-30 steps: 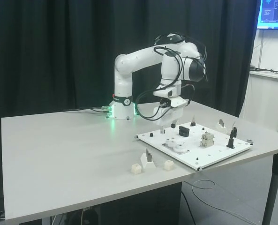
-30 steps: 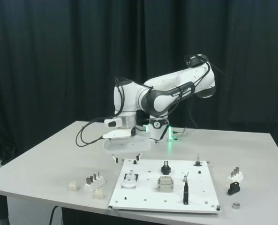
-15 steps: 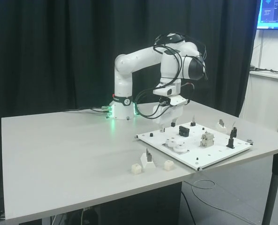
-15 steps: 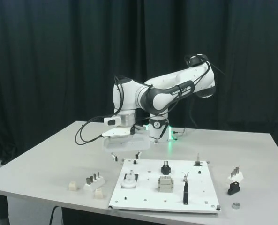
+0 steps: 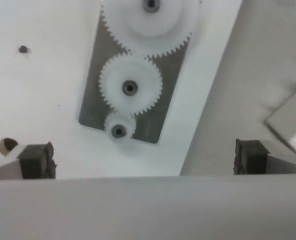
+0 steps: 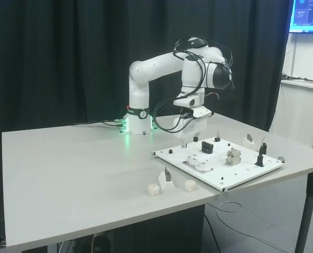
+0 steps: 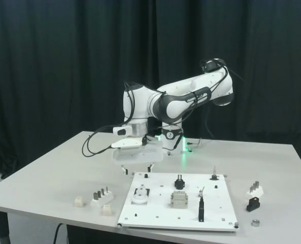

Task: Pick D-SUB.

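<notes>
Looking down from the wrist view, the gripper (image 5: 143,159) is seen spread wide with nothing between its black fingertips (image 5: 36,161). Below it, three white gears (image 5: 130,83) of decreasing size are meshed in a row on a grey plate set into the white assembly board (image 5: 38,90), whose edge lies over the grey table (image 5: 257,65).

From the first room view, the white arm (image 6: 161,60) is held with its gripper (image 6: 190,135) above the far left part of the board (image 6: 219,163). The D-SUB connector (image 6: 232,156) is seated on the board, apart from the gripper.

From the second room view, the D-SUB connector (image 7: 178,199) is found near the board's middle, right of the gears (image 7: 139,195). Small white blocks (image 7: 100,198) are placed left of the board.
</notes>
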Tool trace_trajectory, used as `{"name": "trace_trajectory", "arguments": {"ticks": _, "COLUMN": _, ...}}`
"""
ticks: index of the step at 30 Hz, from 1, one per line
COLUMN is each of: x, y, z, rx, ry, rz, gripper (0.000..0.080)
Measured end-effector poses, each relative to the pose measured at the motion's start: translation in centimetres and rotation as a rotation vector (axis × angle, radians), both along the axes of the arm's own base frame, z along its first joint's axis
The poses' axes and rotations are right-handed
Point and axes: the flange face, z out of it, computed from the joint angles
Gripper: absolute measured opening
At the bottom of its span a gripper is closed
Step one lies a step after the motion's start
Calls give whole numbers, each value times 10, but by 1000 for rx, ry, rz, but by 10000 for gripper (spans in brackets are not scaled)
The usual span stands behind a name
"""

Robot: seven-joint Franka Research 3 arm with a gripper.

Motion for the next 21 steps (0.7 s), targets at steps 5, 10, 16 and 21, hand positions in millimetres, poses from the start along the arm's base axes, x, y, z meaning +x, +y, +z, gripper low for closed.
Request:
{"name": "trace_trajectory", "arguments": {"ticks": 5, "x": 1, "y": 10, "z": 4, "rx": 9, "ry": -6, "rz": 52, "gripper": 800}}
{"name": "trace_trajectory", "arguments": {"ticks": 10, "x": 3, "y": 27, "z": 7, "rx": 24, "ry": -7, "rz": 129, "gripper": 800}}
{"name": "trace_trajectory", "arguments": {"ticks": 16, "x": 8, "y": 57, "z": 11, "rx": 41, "ry": -17, "rz": 199, "gripper": 800}}
{"name": "trace_trajectory", "arguments": {"ticks": 21, "x": 11, "y": 86, "z": 15, "rx": 55, "ry": -28, "rz": 250, "gripper": 800}}
